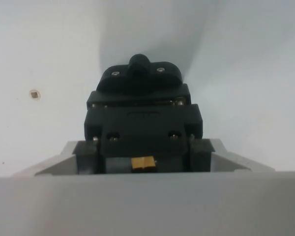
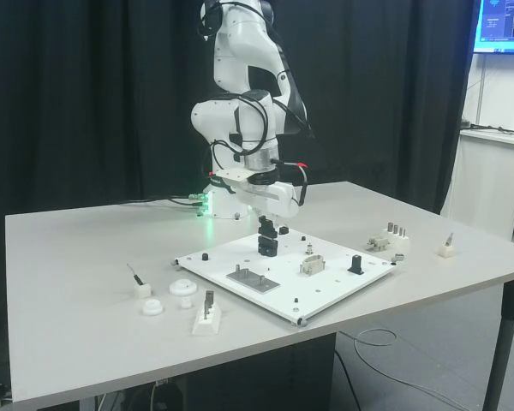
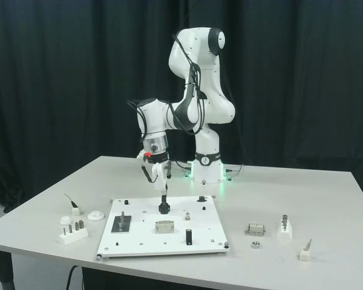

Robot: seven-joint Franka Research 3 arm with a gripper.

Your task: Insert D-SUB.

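Note:
My gripper (image 1: 143, 150) is shut on the black D-SUB plug (image 1: 142, 110), with a finger pressed against each side of its body. From the first room view the gripper (image 2: 266, 231) holds the plug (image 2: 267, 245) upright over the back part of the white board (image 2: 325, 295). In the second room view the plug (image 3: 164, 208) hangs from the gripper (image 3: 163, 196) close to the board (image 3: 139, 240); whether it touches I cannot tell. A grey connector housing (image 2: 311, 265) (image 3: 164, 228) is mounted on the board nearer the front, apart from the plug.
The board also carries a black upright piece (image 2: 357, 264) and a grey plate (image 2: 251, 278). Around the board lie white gears (image 2: 182, 287), a white block with pegs (image 3: 72, 233), a loose connector (image 3: 254, 229) and a small white stand (image 2: 446, 248).

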